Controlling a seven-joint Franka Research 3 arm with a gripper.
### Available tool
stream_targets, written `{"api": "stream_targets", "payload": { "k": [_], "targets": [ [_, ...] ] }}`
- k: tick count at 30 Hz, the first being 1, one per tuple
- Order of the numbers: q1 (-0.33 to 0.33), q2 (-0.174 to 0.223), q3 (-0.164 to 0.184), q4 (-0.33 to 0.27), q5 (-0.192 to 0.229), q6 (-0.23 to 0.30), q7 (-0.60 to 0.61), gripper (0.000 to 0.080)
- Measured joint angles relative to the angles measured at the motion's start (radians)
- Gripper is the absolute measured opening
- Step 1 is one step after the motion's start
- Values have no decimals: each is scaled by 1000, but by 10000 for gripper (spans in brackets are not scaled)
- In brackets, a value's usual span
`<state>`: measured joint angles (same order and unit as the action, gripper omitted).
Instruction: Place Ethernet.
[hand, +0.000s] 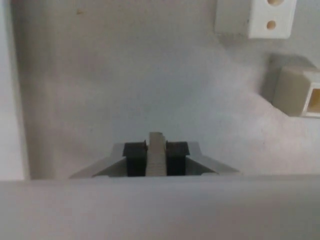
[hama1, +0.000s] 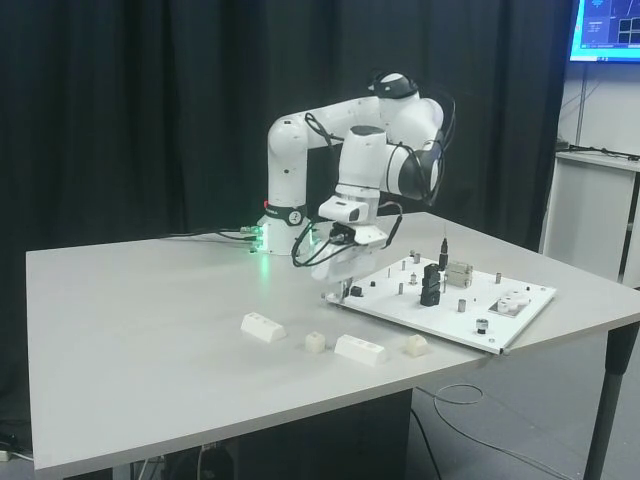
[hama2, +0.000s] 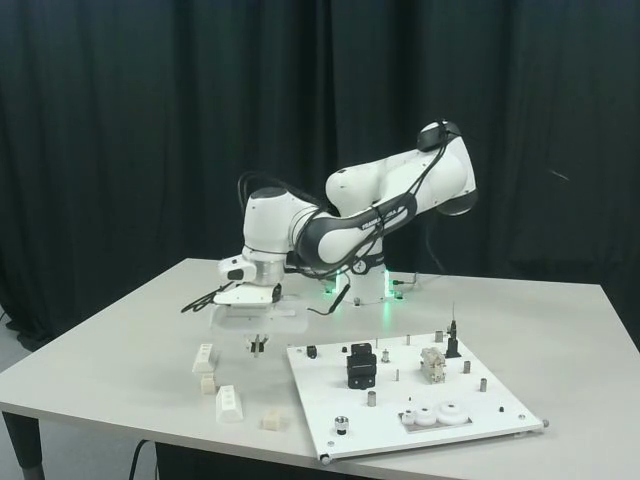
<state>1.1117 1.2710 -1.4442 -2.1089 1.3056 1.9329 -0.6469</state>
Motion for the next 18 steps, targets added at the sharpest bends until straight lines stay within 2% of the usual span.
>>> {"api": "stream_targets", "payload": {
  "k": [11, 18],
  "targets": [
    [-55, 18, 40, 34, 25, 1, -26, 78],
    [-72, 21, 51, 47, 31, 2, -29, 78]
  ]
}}
